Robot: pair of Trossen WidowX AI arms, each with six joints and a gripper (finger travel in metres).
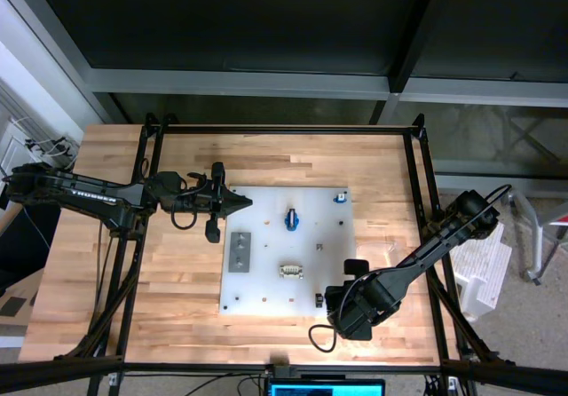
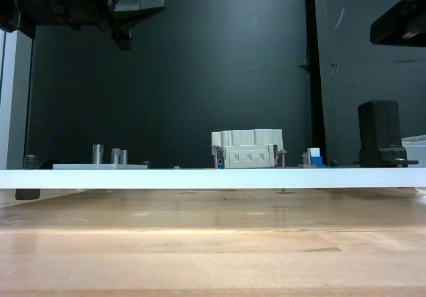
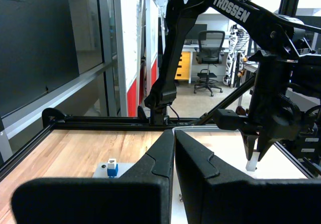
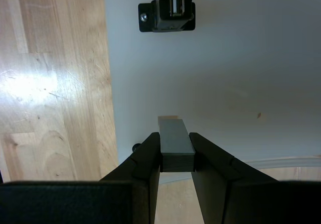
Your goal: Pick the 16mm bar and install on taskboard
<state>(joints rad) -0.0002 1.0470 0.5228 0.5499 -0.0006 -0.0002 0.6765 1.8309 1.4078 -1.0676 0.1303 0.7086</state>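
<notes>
Right claw (image 4: 176, 152) is clamped on the bar (image 4: 175, 136), a short matte grey metal piece with a flat squared end. It is held end-on toward the smooth white plastic board (image 1: 266, 236), at lower right of the high view near a black socket (image 4: 167, 5). This is probably for lowering into a hole; the bar is not yet seated. Left claw (image 1: 240, 202) is pinched shut and empty above the board's upper left edge, presumably out of the way. Grainy wooden table (image 1: 177, 312) is seen beneath.
</notes>
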